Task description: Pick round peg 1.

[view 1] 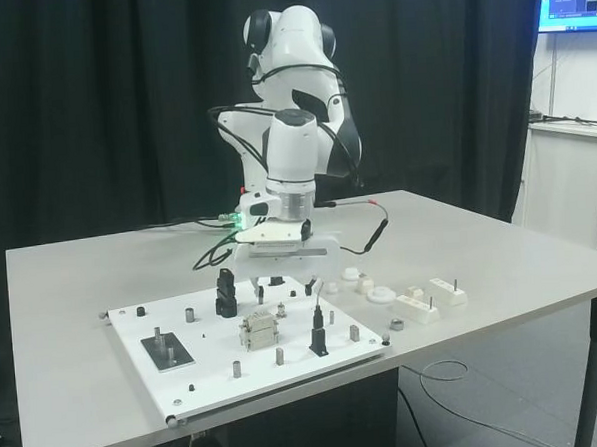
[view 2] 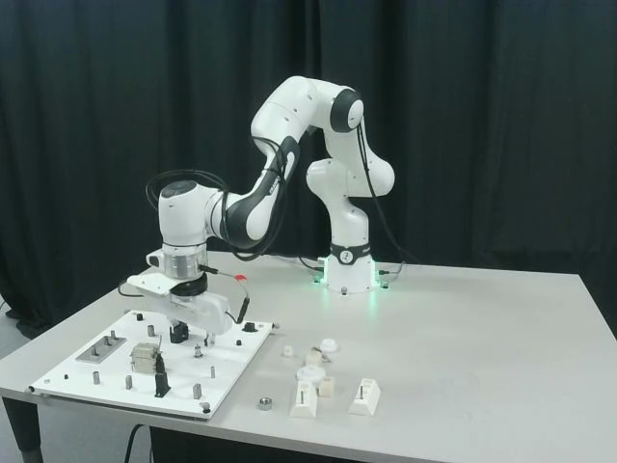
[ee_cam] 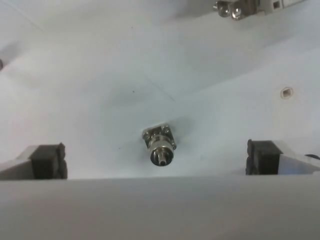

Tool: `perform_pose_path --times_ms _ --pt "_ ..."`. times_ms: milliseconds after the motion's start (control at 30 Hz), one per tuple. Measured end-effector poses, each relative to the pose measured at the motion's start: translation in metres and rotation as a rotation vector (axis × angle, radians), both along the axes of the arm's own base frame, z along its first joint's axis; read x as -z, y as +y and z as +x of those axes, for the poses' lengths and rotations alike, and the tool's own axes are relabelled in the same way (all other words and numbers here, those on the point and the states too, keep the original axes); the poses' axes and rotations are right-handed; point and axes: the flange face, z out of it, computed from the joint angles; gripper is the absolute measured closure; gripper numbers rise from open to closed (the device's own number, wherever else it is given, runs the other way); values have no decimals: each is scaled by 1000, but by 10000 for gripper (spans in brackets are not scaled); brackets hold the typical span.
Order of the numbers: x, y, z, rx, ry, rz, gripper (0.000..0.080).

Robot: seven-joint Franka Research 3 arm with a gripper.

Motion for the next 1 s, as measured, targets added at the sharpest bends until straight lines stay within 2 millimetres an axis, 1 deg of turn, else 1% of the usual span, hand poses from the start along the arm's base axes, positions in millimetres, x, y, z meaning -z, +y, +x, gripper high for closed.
perform_pose_path --times_ms 1000 --pt "-11 2 6 -7 13 -11 3"
